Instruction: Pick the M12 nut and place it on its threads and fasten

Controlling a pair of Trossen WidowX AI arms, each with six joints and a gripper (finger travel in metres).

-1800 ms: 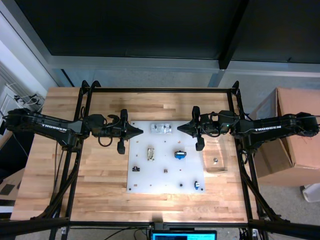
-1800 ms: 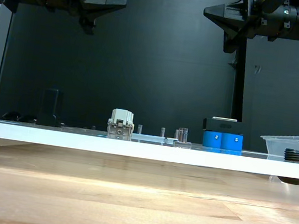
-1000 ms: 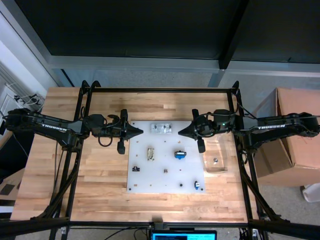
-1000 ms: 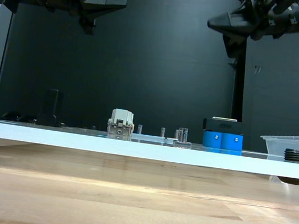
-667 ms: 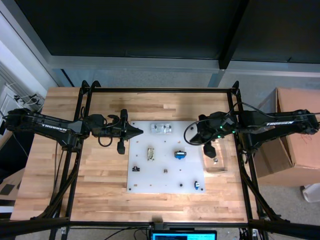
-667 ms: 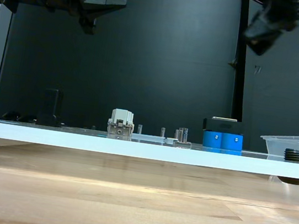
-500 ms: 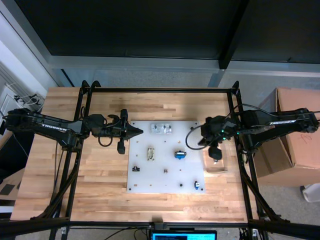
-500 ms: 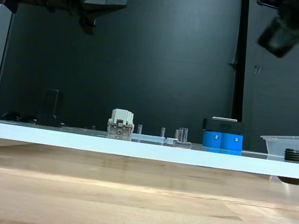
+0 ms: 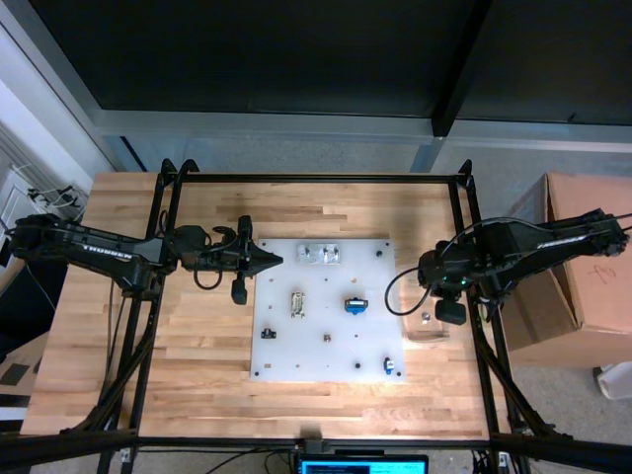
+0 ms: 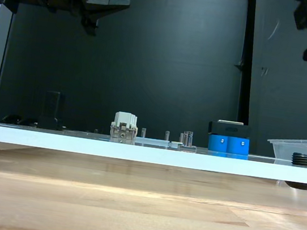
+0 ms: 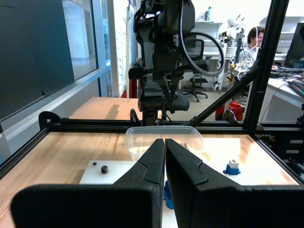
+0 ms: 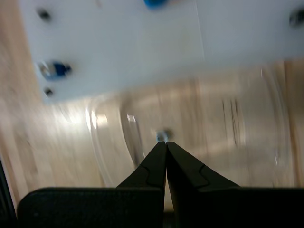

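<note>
The small silver nut (image 9: 425, 317) lies free on the floor of the clear tray (image 9: 431, 337), off the board's right edge. My right gripper (image 9: 446, 312) hangs high over that tray, pointing down. In the right wrist view its fingers (image 12: 156, 166) are pressed together, and the nut (image 12: 163, 135) sits just beyond their tips. The black ribbed stud (image 10: 301, 160) stands bare, its ribs showing, on the white board (image 9: 296, 355). My left gripper (image 9: 269, 260) hovers high over the board's left edge, shut and holding nothing.
On the board stand a blue block (image 9: 355, 305), a grey connector (image 9: 296, 303), a silver bracket (image 9: 319, 255) and a small blue-and-white part (image 9: 391, 366). A black frame rail (image 9: 316, 179) borders the table. A cardboard box (image 9: 578, 267) sits beyond the right edge.
The right arm has swung from above the board's far right edge out to the right and toward the near side, and now points down over the tray. The left arm and the nut have not moved.
</note>
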